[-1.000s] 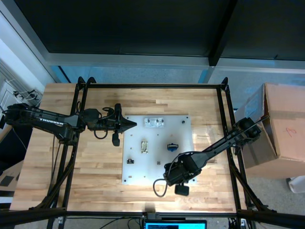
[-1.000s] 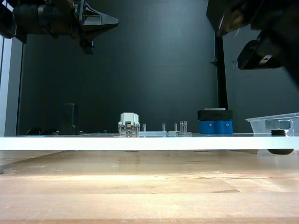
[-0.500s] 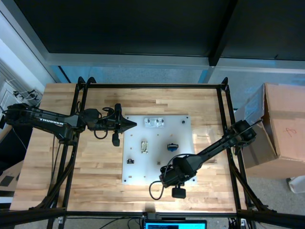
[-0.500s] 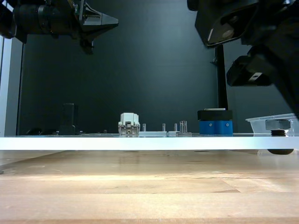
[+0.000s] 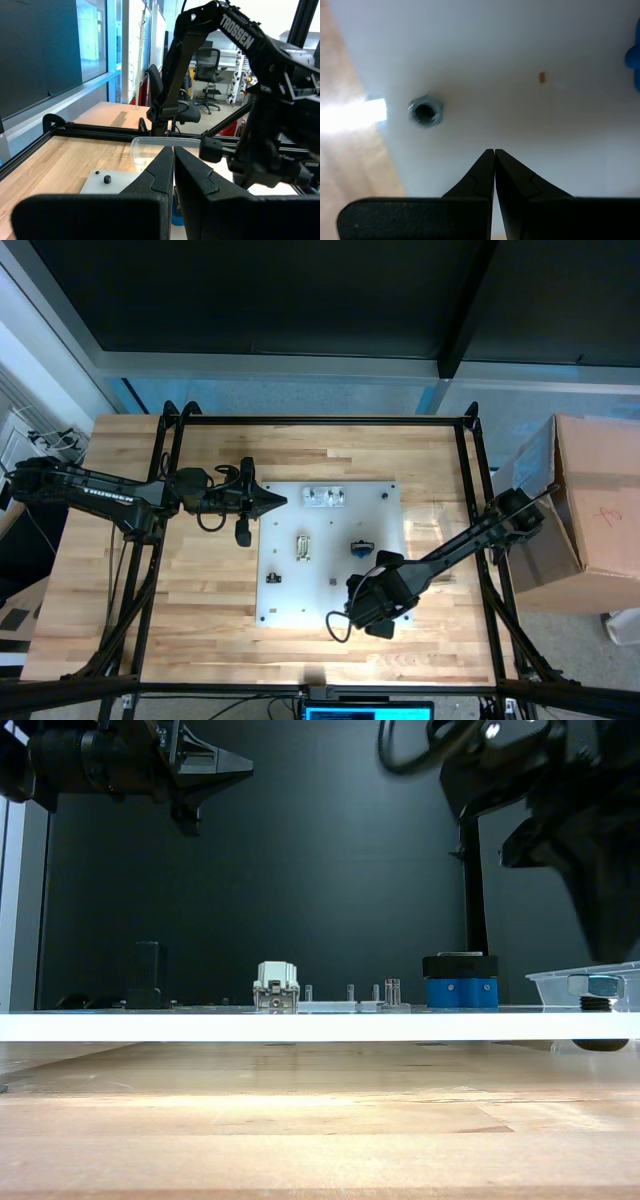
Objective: Unfasten the M12 nut and place it in the container
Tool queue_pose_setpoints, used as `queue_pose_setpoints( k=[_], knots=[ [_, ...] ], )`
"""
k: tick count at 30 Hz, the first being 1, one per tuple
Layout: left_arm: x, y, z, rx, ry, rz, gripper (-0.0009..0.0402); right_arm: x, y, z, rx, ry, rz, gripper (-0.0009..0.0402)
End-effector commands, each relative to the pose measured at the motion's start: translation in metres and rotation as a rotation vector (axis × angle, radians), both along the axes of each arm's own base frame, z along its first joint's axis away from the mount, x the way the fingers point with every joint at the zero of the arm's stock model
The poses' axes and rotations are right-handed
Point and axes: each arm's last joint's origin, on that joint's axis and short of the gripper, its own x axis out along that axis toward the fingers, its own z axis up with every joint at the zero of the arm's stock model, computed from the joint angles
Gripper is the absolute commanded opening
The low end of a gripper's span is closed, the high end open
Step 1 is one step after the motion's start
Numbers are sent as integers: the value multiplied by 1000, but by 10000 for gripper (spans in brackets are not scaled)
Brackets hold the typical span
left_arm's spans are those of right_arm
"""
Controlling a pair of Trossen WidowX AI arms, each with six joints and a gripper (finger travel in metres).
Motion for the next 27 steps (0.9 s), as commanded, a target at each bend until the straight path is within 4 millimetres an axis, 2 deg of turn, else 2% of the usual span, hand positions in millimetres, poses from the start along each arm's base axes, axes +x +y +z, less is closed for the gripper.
queue_pose_setpoints(
  k=[1, 8, 12, 16, 22, 27],
  knots=[
    [0, 0, 0, 0, 0, 0, 0, 0, -1, 4, 10, -13, -22, 0],
    [0, 0, 0, 0, -2, 0, 0, -1, 2, 11, 104, -14, -60, 0],
    [0, 0, 0, 0, 1, 0, 0, -1, 1, 15, 133, -35, -295, 0],
    [0, 0, 0, 0, -1, 0, 0, 2, 3, 22, 162, -55, -337, 12],
    [0, 0, 0, 0, -1, 0, 0, 7, 5, 35, 188, -91, -338, 65],
    [0, 0, 0, 0, 0, 0, 0, 10, 2, 36, 186, -103, -366, 123]
  ],
)
